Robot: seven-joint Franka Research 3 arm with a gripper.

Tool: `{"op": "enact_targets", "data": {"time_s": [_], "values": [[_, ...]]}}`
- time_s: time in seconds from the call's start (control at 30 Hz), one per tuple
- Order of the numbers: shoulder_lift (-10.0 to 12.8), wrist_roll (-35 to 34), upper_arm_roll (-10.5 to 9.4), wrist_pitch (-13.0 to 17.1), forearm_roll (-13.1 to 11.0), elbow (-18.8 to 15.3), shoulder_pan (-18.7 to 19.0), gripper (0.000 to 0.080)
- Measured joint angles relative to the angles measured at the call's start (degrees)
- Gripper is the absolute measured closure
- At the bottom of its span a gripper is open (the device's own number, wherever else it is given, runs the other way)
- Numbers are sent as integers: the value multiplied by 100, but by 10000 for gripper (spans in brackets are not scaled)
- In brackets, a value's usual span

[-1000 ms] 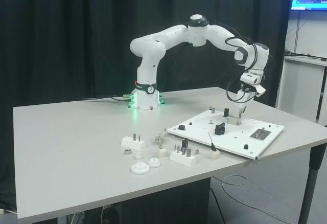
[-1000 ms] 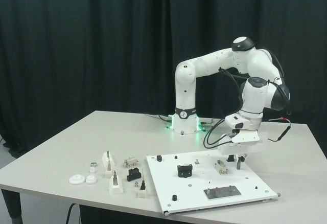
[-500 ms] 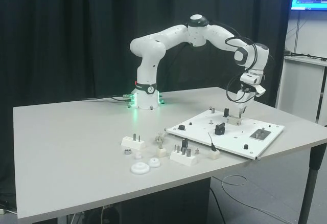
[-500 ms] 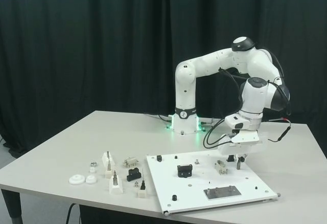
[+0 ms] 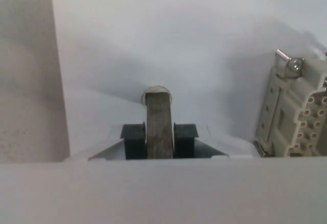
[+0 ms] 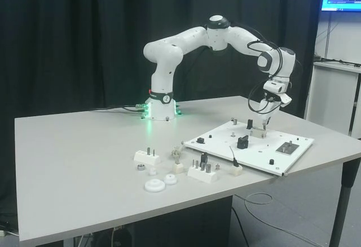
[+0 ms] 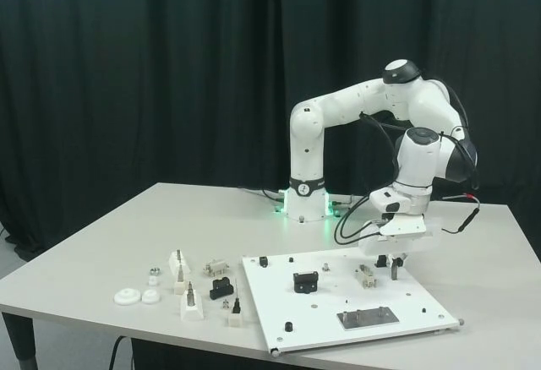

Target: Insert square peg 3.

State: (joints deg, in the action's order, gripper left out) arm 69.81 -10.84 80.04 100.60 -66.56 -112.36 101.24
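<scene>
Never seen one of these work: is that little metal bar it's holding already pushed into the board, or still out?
Still out, it seems. The peg hangs upright in the tool above the white board; the wrist view shows its tip over a round hole.

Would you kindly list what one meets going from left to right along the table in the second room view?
White gears → small white block with a pin → black clip → white board → black block on the board → grey plate → square peg held in the gripper.

The arm's wrist has risen slightly, lifting the square peg (image 7: 395, 267) a touch.
</scene>
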Motion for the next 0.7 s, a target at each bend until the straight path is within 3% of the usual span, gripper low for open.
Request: {"op": "enact_targets", "data": {"time_s": [0.7], "values": [[1,164,-21,128,18,-2,59,689]]}}
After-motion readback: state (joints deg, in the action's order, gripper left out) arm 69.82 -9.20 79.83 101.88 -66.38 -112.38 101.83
